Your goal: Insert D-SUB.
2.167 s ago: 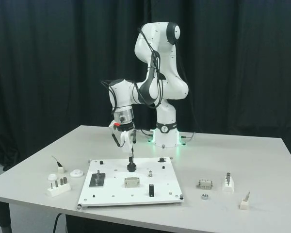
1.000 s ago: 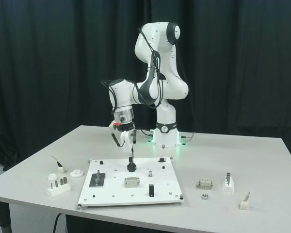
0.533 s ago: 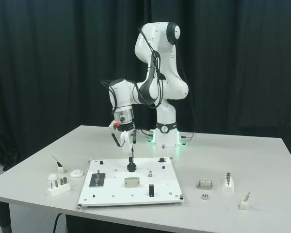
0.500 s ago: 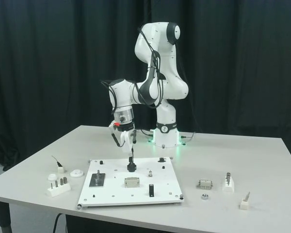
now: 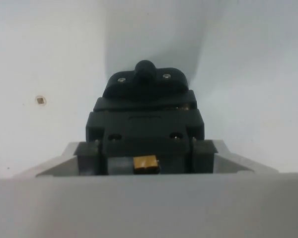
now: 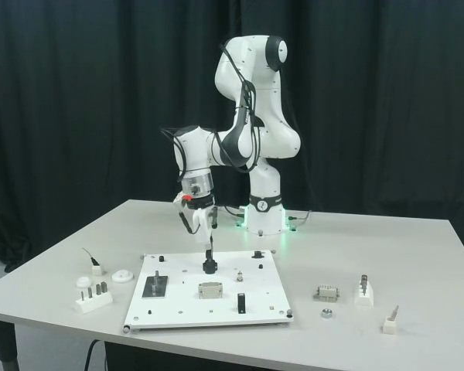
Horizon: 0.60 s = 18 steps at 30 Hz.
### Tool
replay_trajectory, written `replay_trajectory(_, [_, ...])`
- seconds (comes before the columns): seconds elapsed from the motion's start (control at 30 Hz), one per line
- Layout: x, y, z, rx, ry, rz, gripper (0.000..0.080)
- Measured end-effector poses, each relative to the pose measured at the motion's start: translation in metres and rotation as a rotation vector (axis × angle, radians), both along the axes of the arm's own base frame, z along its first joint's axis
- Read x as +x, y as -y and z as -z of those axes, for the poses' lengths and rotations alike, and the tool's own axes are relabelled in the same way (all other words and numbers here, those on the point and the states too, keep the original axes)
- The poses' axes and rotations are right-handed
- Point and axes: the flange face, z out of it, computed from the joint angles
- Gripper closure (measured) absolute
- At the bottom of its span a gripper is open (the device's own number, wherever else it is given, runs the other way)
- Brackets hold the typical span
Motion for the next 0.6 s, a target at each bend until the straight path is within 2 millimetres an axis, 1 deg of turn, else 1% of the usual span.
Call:
replay_trajectory(0.33, [-0.0001,0.0002,0.0002,0.0,0.002,-0.014,0.0425])
replay_trajectory(0.6, [-0.001,0.0026,0.0005,0.011,0.004,0.008,0.0425])
